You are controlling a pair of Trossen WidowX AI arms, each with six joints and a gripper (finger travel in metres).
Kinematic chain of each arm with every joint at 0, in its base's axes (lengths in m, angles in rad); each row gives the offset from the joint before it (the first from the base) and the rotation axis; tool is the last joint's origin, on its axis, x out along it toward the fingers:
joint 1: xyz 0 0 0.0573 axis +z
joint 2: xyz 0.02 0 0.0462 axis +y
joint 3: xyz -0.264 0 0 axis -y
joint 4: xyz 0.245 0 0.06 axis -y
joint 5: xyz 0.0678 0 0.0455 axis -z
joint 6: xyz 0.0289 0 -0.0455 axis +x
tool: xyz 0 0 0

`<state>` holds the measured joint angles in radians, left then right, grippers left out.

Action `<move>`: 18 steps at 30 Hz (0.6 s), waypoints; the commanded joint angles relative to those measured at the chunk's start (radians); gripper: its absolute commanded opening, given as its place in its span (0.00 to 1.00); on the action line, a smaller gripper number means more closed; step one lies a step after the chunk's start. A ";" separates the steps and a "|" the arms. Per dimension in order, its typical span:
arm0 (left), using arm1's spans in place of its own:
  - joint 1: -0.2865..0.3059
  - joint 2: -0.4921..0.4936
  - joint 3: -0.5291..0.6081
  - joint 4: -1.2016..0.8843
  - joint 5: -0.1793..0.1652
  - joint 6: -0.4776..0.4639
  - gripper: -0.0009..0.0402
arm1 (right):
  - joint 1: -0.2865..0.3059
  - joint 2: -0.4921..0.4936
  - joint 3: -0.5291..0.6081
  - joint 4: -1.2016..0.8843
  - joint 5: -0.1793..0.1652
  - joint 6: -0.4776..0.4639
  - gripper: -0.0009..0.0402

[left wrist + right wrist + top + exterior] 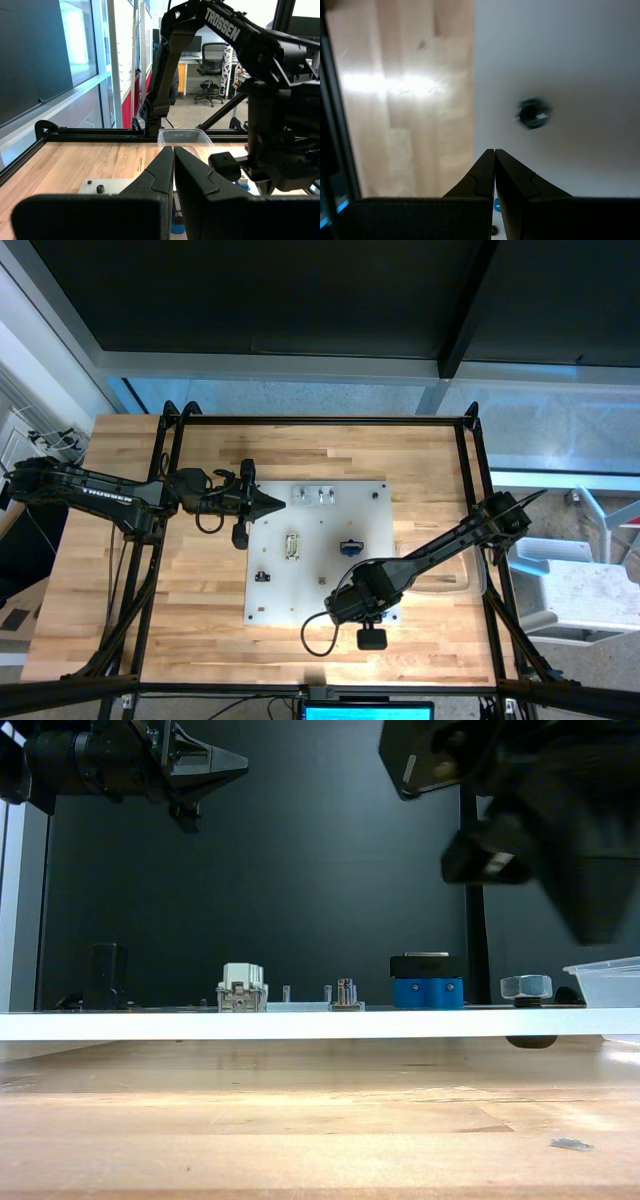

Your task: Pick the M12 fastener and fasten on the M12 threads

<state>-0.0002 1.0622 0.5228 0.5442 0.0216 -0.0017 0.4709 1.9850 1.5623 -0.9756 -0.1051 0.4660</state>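
Well, the nut [525, 986] sits on top of its black stud [525, 1003] near the right edge of the white board [570, 60], apart from the right gripper [494, 151], which hangs above it pinched closed on nothing. It looks small, hard and smooth, so I'd guess light and slippery, best pinched across opposite flats. The left gripper [173, 148], closed too, is parked high over the board's far left. "TROSSEN" reads on the right arm [227, 25]

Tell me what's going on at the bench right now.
The right pincer hangs shut and empty above the white board, near its near right edge. The silver nut sits atop its black stud, ribs showing beneath. The left pincer is shut, raised over the board's far left.
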 commanded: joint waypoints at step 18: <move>0.000 0.000 0.000 0.000 0.000 0.000 0.02 | -0.010 0.040 -0.010 0.020 0.159 0.002 0.02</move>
<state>-0.0002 1.0622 0.5228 0.5446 0.0219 -0.0017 0.4606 2.0254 1.5520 -0.9558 0.0601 0.4671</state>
